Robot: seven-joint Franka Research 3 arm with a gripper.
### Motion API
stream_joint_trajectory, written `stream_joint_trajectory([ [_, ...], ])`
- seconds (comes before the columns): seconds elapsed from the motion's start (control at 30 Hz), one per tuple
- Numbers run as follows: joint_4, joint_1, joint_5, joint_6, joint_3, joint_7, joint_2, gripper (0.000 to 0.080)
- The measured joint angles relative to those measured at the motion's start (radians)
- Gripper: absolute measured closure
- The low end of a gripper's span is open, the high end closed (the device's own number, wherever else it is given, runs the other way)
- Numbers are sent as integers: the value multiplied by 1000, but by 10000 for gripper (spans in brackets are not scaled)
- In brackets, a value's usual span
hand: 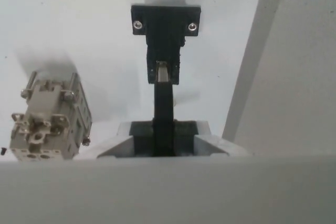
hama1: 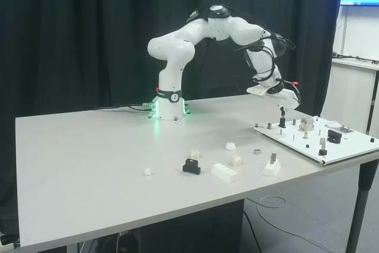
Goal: Insert USB.
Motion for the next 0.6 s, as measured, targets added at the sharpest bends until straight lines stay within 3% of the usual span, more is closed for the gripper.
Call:
stream_joint_trajectory([
  [0.6, 3, 0, 0, 8, 9, 2, 0, 731],
])
